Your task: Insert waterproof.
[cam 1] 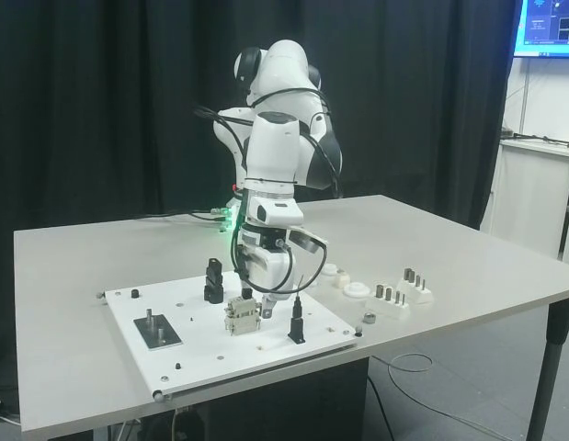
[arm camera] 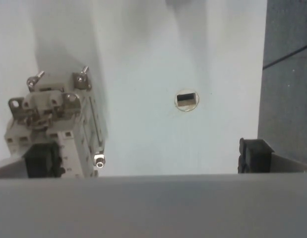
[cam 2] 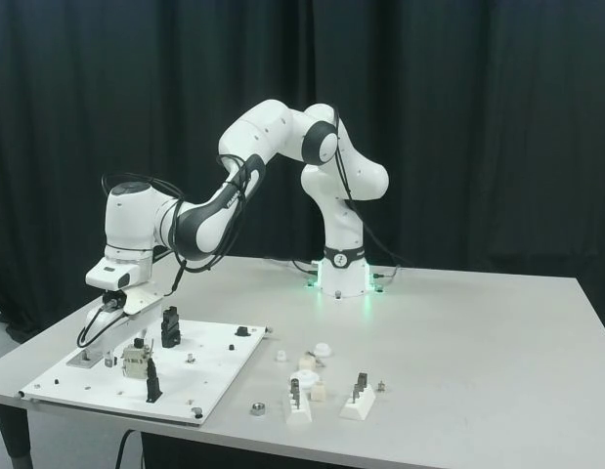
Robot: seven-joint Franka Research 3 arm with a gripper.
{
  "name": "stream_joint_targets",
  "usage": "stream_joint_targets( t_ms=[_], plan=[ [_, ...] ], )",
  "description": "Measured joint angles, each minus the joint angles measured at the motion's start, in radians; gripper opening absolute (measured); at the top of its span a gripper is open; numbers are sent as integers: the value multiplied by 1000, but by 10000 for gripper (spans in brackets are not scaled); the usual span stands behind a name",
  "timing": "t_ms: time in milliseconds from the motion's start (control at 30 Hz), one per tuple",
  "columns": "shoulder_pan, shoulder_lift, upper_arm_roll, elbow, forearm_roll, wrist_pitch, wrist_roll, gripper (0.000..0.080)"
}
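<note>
A white board point(cam 1: 174, 363) lies at the table's front left. On it stand a pale terminal block with screws point(arm camera: 54, 124) point(cam 1: 242, 317) point(cam 2: 136, 362), a black upright plug point(cam 1: 297, 331) point(cam 2: 152, 386) point(arm camera: 252, 156) and a black two-part connector point(cam 1: 211, 280) point(cam 2: 170, 327). The wrist view also shows a small round socket with a black slot point(arm camera: 186, 99) in the board. My gripper point(cam 1: 254, 283) point(cam 2: 114, 301) hangs a little above the terminal block, pointing down. A wide grey surface point(arm camera: 153, 206) hides the strip of the wrist view nearest the camera, and I see nothing held.
A grey block with a peg point(cam 1: 155, 331) point(cam 2: 82, 360) sits on the board's left part. Off the board are two white stands with pegs point(cam 1: 392, 299) point(cam 2: 297, 405), round white pieces point(cam 1: 356, 290) and a nut point(cam 1: 368, 319) point(cam 2: 255, 407). Beyond the board's edge lies the grey table point(arm camera: 287, 99).
</note>
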Motion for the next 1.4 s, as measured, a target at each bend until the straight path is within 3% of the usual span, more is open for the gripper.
stream_joint_targets(
  t_ms=[1133,1400],
  plan=[
    [-1,2,0,0,3,5,0,800],
    [-1,14,1,0,20,14,-1,800]
  ],
)
